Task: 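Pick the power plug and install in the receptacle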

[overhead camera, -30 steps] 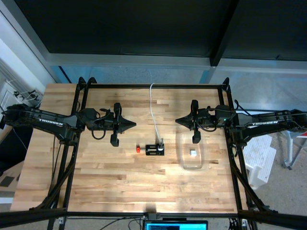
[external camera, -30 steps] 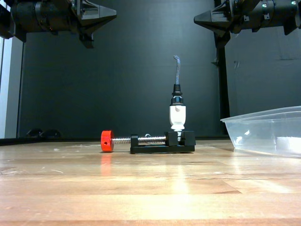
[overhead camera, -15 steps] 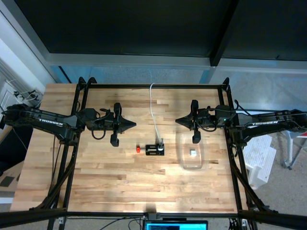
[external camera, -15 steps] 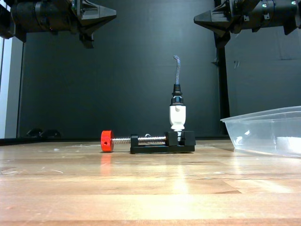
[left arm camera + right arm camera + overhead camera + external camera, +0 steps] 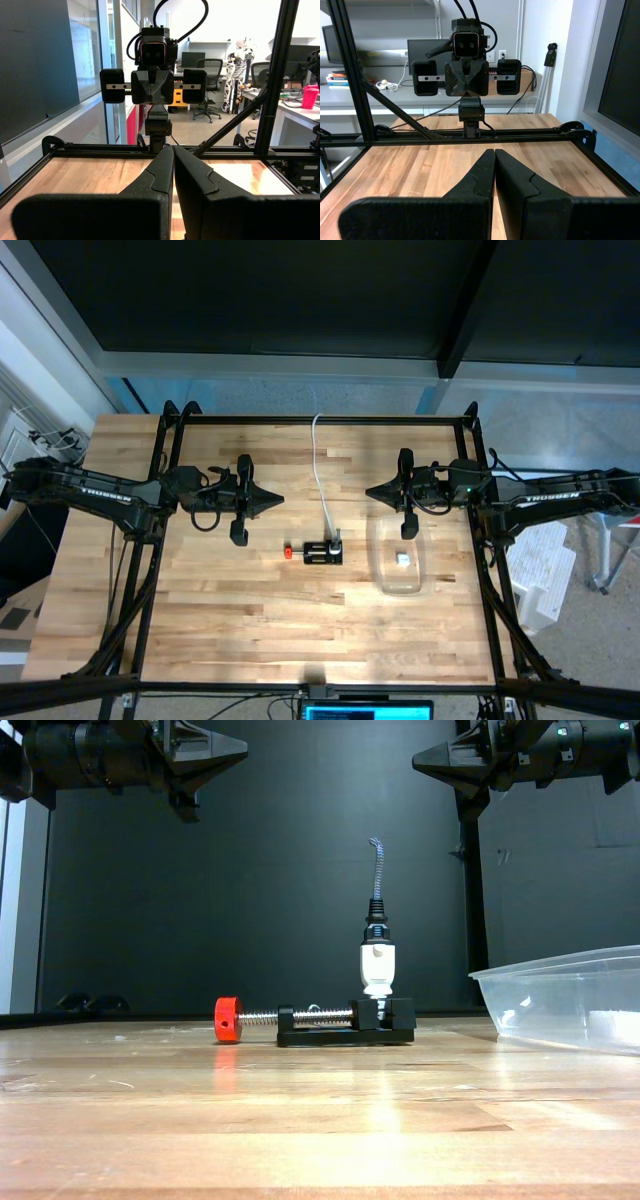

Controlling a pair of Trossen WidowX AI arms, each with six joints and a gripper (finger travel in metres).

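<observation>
Left claw [image 5: 276, 500] clenched, empty, high over surface [image 5: 240, 590], left of clamp [image 5: 322, 553]. Right claw [image 5: 373, 492] likewise clenched, empty, high near far end of clear tray [image 5: 385, 575].

Nothing begun: pick and insertion both left to do.

Power plug not distinguishable; only small pale block [image 5: 402, 559] visible in tray.

Receptacle [image 5: 377, 966] upright in clamp, long axis vertical, cable [image 5: 320, 465] end up.

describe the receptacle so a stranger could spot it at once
At the table's middle, with the shut left gripper and shut right gripper hovering high on either side, sits a black clamp with a red knob. The receptacle stands upright in it: a small white socket on a white cable, unlike the clear tray to its right.
</observation>
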